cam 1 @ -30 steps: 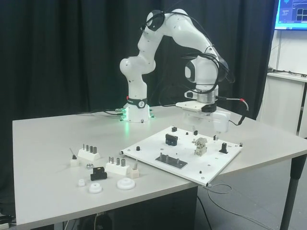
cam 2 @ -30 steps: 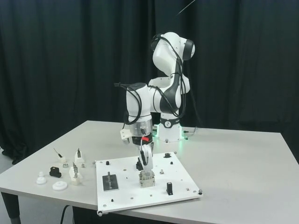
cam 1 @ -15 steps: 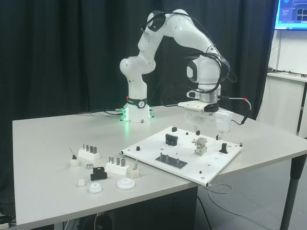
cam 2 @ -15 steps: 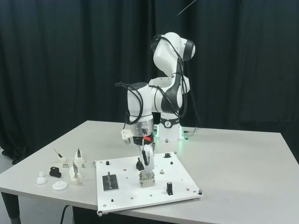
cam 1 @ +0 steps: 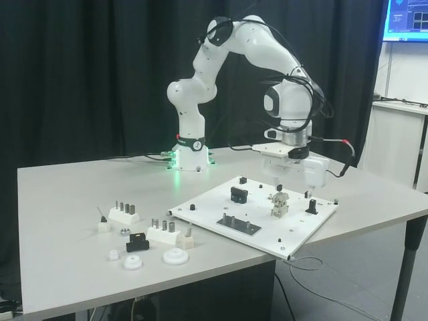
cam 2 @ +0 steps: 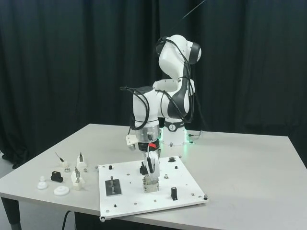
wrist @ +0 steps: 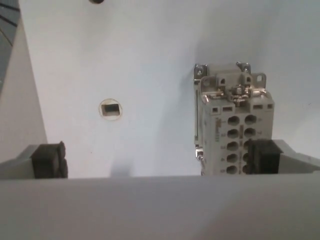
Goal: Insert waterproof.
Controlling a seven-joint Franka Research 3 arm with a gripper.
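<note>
Robotics lab: black curtains (cam 2: 72,62) behind grey table (cam 1: 60,200), white assembly board (cam 1: 267,221) bearing connectors, wall monitor (cam 1: 406,20).

No words, labels, brand marks or numbers can be read anywhere. The screen (cam 1: 407,20) in the upper corner of the first room view shows lines of writing, but they are too small to make out.

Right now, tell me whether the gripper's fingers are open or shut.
Open. In the wrist view the gripper has its two black fingertips set wide apart, with white board showing between them and nothing held.
</note>
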